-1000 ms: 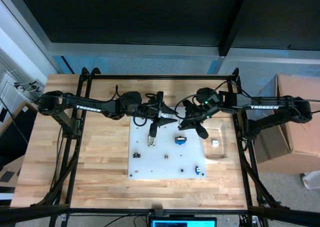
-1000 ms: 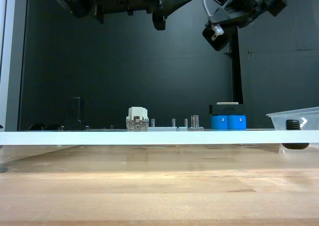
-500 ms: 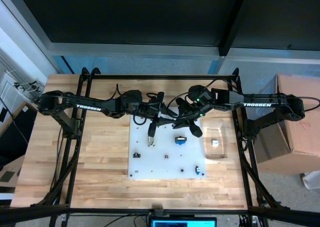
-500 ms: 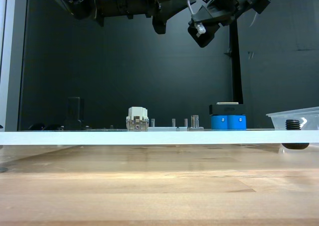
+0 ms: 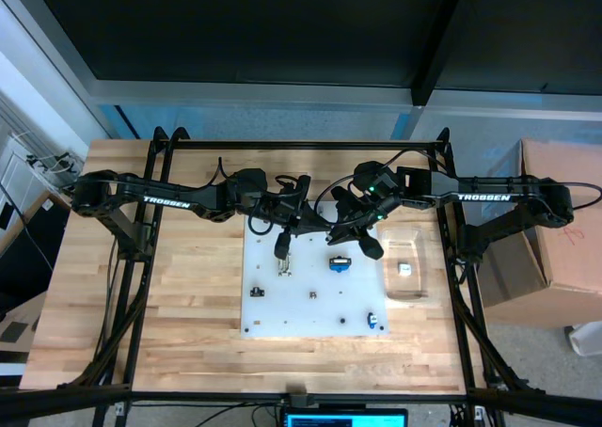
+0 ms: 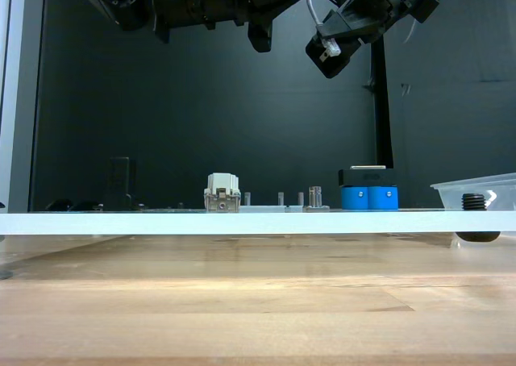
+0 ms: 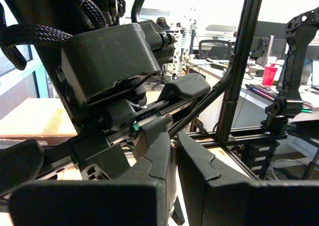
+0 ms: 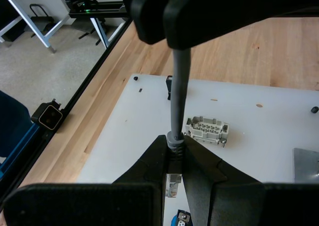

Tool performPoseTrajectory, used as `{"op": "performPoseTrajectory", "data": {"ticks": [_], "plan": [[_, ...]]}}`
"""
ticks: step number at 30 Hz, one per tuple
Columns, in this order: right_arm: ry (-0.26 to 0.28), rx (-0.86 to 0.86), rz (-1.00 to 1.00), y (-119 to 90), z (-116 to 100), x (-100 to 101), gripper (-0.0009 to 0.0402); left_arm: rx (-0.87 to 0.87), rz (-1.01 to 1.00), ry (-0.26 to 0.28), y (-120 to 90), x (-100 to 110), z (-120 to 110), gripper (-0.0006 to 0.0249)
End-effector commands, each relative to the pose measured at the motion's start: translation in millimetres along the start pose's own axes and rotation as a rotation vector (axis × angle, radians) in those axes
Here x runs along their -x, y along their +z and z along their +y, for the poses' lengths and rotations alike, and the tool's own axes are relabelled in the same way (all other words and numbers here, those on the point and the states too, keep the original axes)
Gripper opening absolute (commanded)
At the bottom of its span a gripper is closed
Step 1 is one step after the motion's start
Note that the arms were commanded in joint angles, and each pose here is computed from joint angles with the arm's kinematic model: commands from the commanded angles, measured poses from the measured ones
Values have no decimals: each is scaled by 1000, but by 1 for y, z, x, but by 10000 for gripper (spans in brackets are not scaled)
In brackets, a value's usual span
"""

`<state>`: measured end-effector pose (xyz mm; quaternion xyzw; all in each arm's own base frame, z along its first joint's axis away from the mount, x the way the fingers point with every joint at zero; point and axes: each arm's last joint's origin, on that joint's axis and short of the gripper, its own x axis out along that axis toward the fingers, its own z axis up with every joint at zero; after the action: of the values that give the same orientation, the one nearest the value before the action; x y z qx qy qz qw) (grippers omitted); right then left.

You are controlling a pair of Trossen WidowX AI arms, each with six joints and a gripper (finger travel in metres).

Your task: Pick the RJ45 connector and install on the taskboard

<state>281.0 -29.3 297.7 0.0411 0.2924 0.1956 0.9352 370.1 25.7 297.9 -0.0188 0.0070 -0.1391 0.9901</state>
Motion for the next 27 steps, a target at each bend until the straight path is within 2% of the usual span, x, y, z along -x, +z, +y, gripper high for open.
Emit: {"op": "performPoseTrajectory", "data": {"ticks": [1, 6, 11, 16, 23, 25, 27], "plan": [[-2, -4, -3, 0, 0, 0, 0, 0, 0, 0, 0, 0, 0, 2], [-11, -10, 0, 0, 0, 0, 17, 0, -1, 1, 0, 0, 0, 0], [-17, -35, 0, 0, 0, 0, 67, 1, 0, 0, 0, 0, 0, 0], [-81, -55, 2, 3, 0, 5, 127, 12, -1, 5, 0, 0, 0, 0], [-97, -75, 31, 22, 8, 24, 182, 62, -6, 85, 0, 0, 2, 0], [-120, -87, 54, 25, 10, 29, 189, 76, -7, 94, 0, 0, 3, 0], [-158, -107, 89, 25, 11, 33, 191, 121, -13, 136, 0, 0, 4, 0]]}}
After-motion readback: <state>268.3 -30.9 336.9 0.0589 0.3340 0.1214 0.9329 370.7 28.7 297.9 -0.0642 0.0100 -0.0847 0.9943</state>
